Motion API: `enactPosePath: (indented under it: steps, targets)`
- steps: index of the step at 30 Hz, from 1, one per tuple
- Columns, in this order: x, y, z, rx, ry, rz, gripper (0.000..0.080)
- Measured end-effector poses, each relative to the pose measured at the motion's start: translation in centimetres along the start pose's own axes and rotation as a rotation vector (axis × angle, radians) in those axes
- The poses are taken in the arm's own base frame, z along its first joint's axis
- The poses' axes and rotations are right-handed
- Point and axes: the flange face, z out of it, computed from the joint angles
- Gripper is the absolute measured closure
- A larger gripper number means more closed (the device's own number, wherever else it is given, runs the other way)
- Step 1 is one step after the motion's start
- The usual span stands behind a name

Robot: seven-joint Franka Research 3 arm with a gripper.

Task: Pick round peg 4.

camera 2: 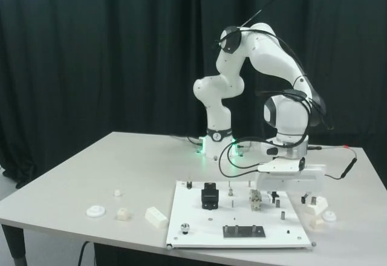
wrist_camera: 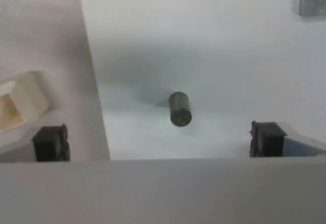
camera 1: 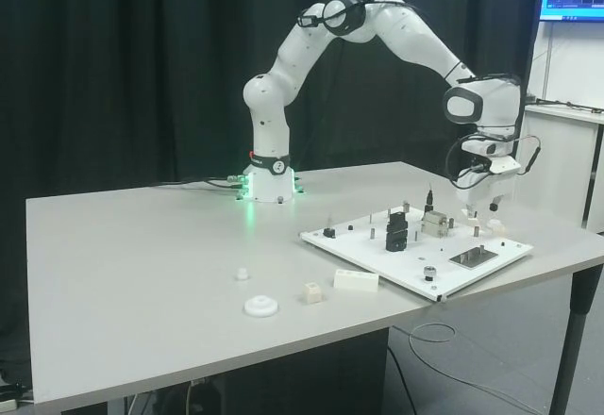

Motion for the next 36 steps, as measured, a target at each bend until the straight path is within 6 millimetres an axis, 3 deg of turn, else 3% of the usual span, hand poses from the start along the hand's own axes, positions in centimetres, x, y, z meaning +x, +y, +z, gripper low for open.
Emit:
enactPosePath:
  steps: [36]
  targets:
    - [-0.4,-0.4,-2.4,-0.013,-0.024,-0.005,0.0003]
